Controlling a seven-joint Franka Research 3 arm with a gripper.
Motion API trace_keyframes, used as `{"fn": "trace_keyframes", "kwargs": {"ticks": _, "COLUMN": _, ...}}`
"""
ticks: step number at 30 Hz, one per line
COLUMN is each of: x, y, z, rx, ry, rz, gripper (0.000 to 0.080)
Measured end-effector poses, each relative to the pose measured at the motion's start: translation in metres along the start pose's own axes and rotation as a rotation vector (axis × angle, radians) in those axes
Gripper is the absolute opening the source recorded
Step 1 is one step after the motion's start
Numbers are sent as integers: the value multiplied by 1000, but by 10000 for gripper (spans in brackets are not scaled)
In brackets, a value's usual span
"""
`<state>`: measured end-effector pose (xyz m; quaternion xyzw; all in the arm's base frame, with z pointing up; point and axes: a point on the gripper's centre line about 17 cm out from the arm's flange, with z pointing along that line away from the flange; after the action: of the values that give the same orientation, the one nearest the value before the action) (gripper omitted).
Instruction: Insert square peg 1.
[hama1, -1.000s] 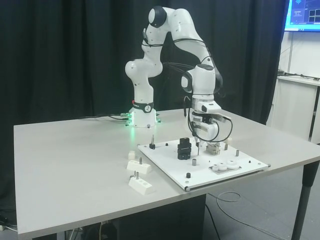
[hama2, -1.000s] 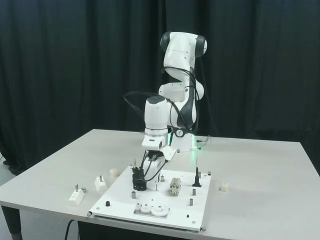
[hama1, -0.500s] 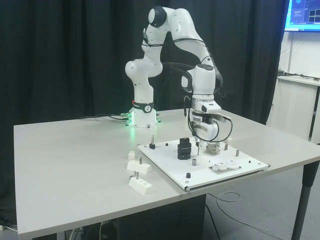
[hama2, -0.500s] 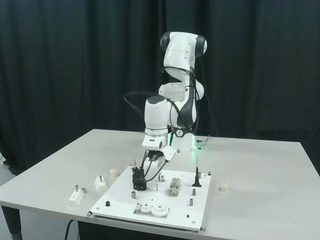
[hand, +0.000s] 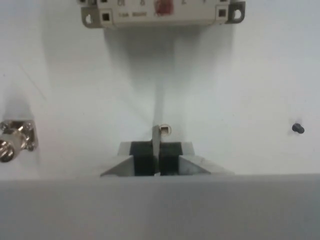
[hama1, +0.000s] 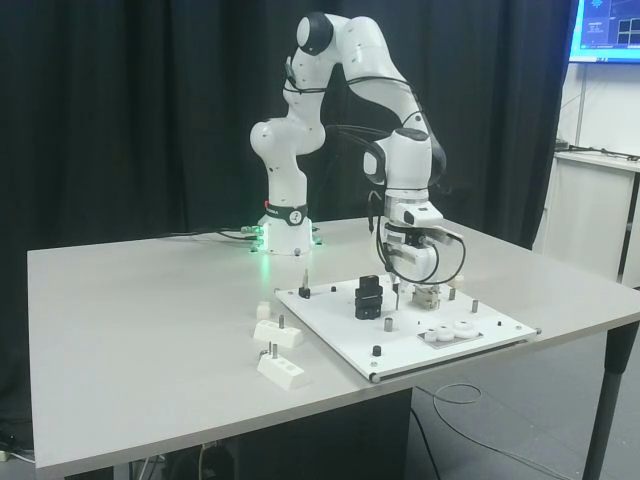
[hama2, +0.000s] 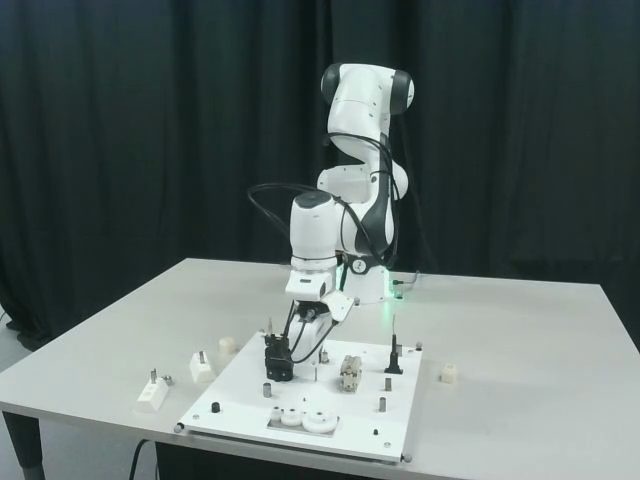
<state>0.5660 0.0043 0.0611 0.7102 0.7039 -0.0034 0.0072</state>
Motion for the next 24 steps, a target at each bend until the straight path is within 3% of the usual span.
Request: {"fn": "trace_keyframes", "kwargs": {"ticks": 24, "x": -5, "y": 4, "z": 0, "rx": -16, "ry": -3, "rz": 14, "gripper": 21}}
